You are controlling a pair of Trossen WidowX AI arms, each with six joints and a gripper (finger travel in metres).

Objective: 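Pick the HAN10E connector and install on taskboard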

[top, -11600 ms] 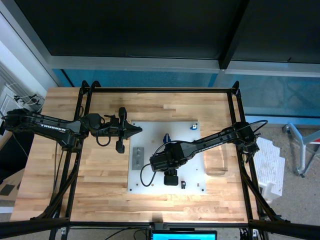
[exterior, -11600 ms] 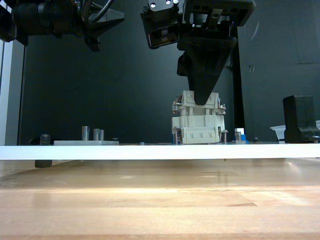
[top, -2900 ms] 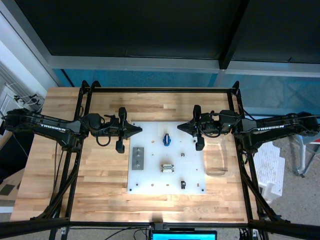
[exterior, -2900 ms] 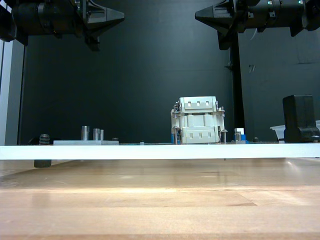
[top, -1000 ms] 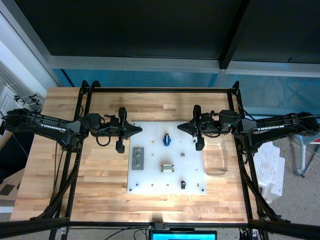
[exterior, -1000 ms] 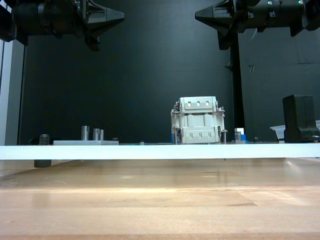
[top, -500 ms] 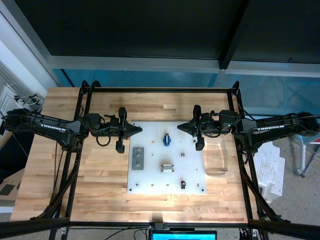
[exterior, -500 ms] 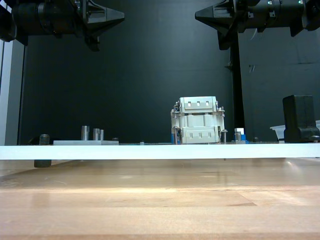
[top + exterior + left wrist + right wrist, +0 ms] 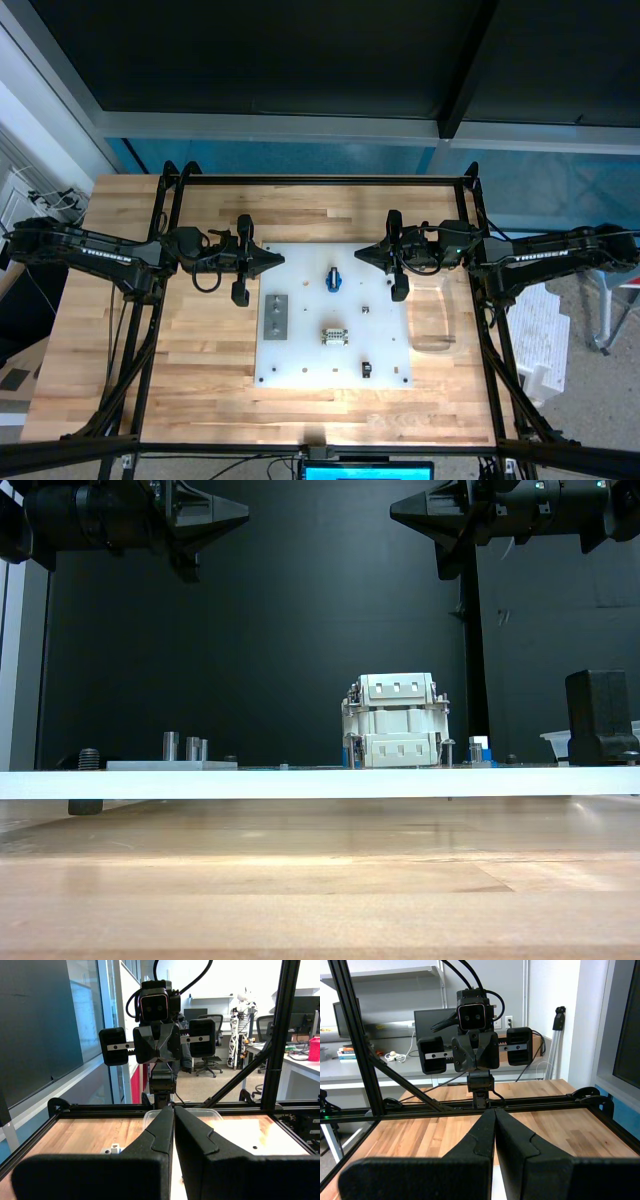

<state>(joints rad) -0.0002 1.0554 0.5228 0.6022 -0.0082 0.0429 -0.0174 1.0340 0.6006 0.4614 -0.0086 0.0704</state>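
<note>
I see the connector (image 9: 395, 720) standing upright on the taskboard (image 9: 300, 372), stacked on a matching pale socket (image 9: 394, 748) near the middle of the board. It is right of the grey block (image 9: 275, 316), with the blue part (image 9: 334, 278) beyond it and a small black part (image 9: 367, 369) nearer me. It stands free of both hands.

The left hand (image 9: 278, 260) hangs high over the board's far left area, tip pointing inward. Its 2 fingers (image 9: 160, 1130) are pressed together with only a hairline between them, holding nothing. The right hand (image 9: 362, 254) mirrors it over the far right area, and its fingers (image 9: 482, 1132) are likewise tight together and empty. The 2 hands face each other, well apart, both well above the connector.

A clear tray (image 9: 432, 322) sits on the counter (image 9: 180, 360) just beside the board's right edge, under the right arm.
</note>
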